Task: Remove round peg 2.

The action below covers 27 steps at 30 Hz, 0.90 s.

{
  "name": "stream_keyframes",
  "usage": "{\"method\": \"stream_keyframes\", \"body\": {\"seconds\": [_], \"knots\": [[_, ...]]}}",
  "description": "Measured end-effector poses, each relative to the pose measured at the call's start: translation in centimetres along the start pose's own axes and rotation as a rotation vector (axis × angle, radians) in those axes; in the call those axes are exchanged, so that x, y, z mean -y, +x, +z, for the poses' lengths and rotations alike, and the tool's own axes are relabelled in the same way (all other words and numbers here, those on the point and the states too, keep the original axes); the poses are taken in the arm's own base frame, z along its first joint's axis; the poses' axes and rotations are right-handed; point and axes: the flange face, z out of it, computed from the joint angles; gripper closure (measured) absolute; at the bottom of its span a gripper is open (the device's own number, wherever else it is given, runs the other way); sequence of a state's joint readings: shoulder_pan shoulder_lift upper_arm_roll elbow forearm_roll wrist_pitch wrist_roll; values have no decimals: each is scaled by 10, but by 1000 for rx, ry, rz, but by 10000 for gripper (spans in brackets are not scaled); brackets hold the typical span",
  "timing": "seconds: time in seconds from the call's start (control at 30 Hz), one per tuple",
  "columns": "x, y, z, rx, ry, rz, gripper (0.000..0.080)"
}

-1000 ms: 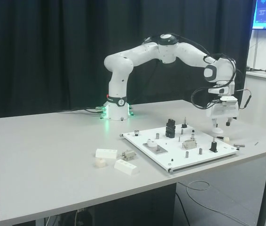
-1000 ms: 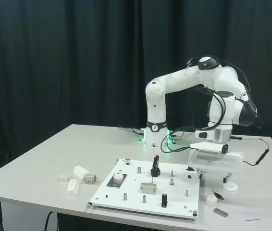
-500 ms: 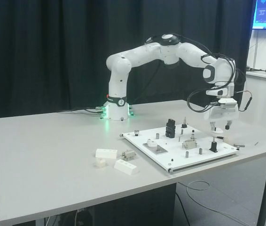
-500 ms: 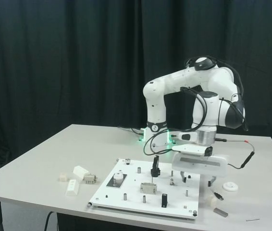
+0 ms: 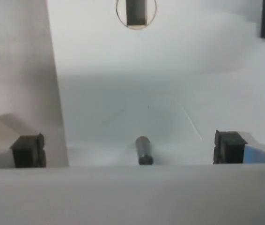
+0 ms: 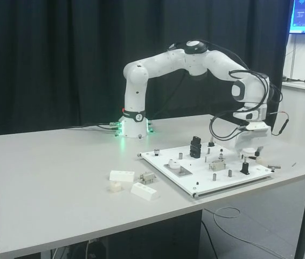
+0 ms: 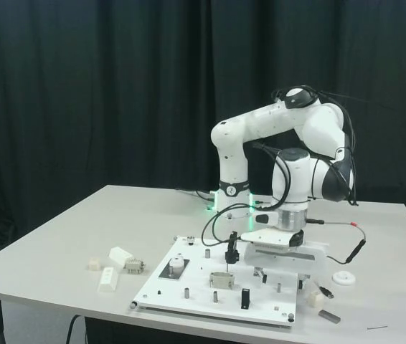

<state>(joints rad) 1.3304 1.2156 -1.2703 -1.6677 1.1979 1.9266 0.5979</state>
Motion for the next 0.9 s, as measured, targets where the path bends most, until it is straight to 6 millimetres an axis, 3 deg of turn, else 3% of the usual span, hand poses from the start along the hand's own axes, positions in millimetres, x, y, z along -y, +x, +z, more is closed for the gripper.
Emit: {"method": "stream_keyframes", "body": {"seconds": [0.27, 0.9], "knots": [[1, -3, 13, 30, -14, -4, 3], [-3, 1, 13, 25, -48, -10, 3]]}}
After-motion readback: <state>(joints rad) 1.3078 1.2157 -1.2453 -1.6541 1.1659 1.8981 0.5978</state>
